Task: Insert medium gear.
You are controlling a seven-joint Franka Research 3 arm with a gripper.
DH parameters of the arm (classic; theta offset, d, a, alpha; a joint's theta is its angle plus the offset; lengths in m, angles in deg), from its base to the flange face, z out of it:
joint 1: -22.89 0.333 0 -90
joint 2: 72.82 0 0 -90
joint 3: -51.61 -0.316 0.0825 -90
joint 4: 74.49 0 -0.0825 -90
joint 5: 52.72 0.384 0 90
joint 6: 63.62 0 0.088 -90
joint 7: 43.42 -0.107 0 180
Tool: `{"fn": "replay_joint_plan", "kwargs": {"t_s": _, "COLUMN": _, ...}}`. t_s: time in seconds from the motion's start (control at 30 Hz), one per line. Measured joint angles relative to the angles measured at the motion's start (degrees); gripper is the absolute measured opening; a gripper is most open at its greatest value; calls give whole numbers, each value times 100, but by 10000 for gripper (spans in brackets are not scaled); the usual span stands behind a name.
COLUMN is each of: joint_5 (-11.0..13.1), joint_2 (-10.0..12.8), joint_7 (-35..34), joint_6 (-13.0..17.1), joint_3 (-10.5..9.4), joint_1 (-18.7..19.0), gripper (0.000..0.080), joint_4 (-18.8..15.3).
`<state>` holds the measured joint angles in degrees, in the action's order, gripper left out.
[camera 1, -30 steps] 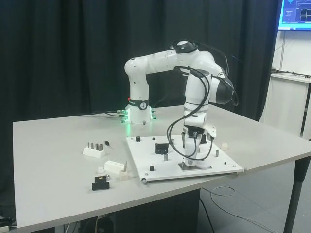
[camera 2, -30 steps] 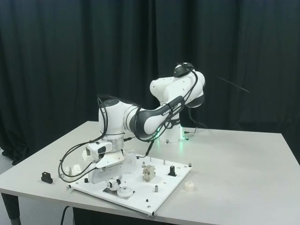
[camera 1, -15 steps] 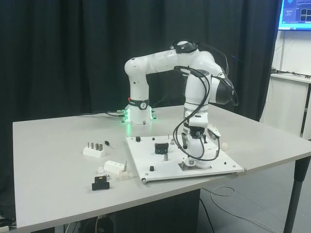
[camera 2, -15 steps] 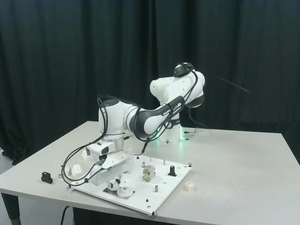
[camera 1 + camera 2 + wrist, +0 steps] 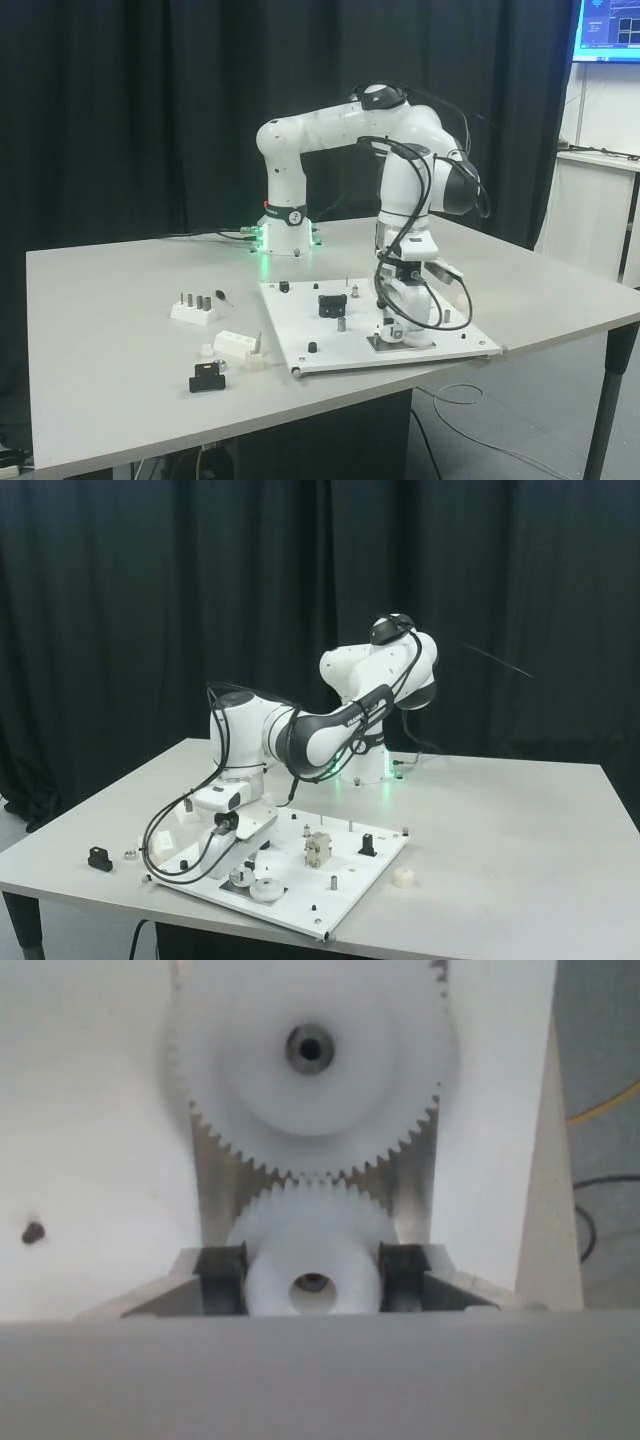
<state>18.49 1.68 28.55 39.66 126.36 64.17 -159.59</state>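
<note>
Gear (image 5: 313, 1260), the medium one, sits between the two black fingers (image 5: 222, 1280) of the gripper (image 5: 313, 1285), which are clamped on its hub from either side. Its teeth mesh with those of the large gear (image 5: 312, 1070) just beyond it, and a pin shows through the bore of each. Both gears lie on the white board (image 5: 372, 325), near that board's edge closest to the table's (image 5: 110, 300) front edge in the first room view. In the second room view the gripper (image 5: 228, 865) stands low over the board (image 5: 340, 880), near the corner toward the black part (image 5: 98, 858) on the table, with a white gear (image 5: 266, 888) showing just beside it.

Compared with a second ago, the wrist has turned about its upright axis: the white camera bracket that stuck out to one side now faces another way, and the looped cables (image 5: 425, 300) have swung round with it. The arm's (image 5: 330, 130) upper links have not shifted, and the loose parts on the table lie where they were.
</note>
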Motion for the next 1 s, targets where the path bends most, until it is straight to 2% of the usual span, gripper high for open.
{"fn": "replay_joint_plan", "kwargs": {"t_s": 0.13, "joint_5": 17, "joint_2": -3, "joint_7": 202, "joint_6": 0, "joint_3": 1, "joint_1": 0, "gripper": 278, "joint_4": -11}}
{"fn": "replay_joint_plan", "kwargs": {"t_s": 0.33, "joint_5": 72, "joint_2": -10, "joint_7": 160, "joint_6": 0, "joint_3": 1, "joint_1": -3, "gripper": 278, "joint_4": -38}}
{"fn": "replay_joint_plan", "kwargs": {"t_s": 0.67, "joint_5": 135, "joint_2": -19, "joint_7": -833, "joint_6": 0, "joint_3": 3, "joint_1": -2, "gripper": 278, "joint_4": -73}}
{"fn": "replay_joint_plan", "kwargs": {"t_s": 0.87, "joint_5": 135, "joint_2": -19, "joint_7": -798, "joint_6": 0, "joint_3": 4, "joint_1": 1, "gripper": 278, "joint_4": -73}}
{"fn": "replay_joint_plan", "kwargs": {"t_s": 1.0, "joint_5": 135, "joint_2": -17, "joint_7": -527, "joint_6": 7, "joint_3": 4, "joint_1": 3, "gripper": 278, "joint_4": -75}}
